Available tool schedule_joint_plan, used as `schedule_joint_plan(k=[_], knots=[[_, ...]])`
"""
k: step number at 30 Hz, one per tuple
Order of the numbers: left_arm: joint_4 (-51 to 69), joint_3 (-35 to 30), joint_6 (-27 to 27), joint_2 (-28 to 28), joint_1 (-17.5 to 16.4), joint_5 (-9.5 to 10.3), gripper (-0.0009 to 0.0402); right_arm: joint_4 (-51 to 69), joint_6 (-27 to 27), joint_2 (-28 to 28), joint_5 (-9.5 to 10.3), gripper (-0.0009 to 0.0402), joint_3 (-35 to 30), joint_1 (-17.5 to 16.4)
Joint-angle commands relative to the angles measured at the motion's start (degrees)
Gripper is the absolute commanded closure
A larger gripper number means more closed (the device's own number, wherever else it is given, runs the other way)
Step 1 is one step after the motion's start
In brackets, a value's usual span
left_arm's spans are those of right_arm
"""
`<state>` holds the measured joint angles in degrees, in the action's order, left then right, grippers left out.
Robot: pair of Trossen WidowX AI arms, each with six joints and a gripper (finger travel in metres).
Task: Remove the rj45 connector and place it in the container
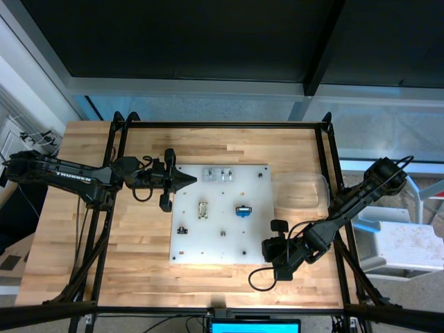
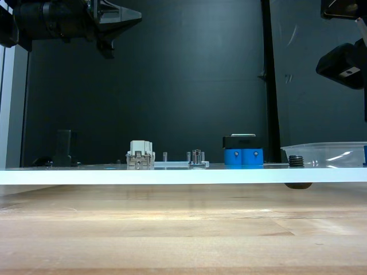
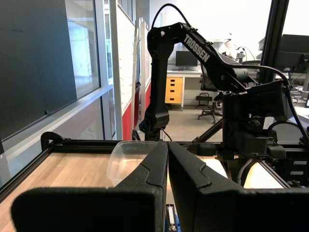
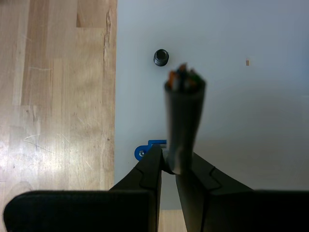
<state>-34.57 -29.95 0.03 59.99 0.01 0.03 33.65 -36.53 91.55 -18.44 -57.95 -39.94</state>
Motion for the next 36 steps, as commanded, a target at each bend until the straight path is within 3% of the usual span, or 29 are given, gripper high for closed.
schedule_joint_plan(k=[1, 29, 36], knots=[[0.0, 0.0, 0.0, 0.0, 0.0, 0.0, 0.0393, -0.1, 0.1, -0.5, 0.04, 0.0394, -0.5, 0.0], [0.0, 0.0, 0.0, 0.0, 0.0, 0.0, 0.0393, 3.2, 2.5, -7.6, 0.02, 0.0393, -0.5, 0.0], [0.0, 0.0, 0.0, 0.0, 0.0, 0.0, 0.0393, 4.5, 3.0, -11.1, 0.52, 0.0393, 1.2, 2.4]])
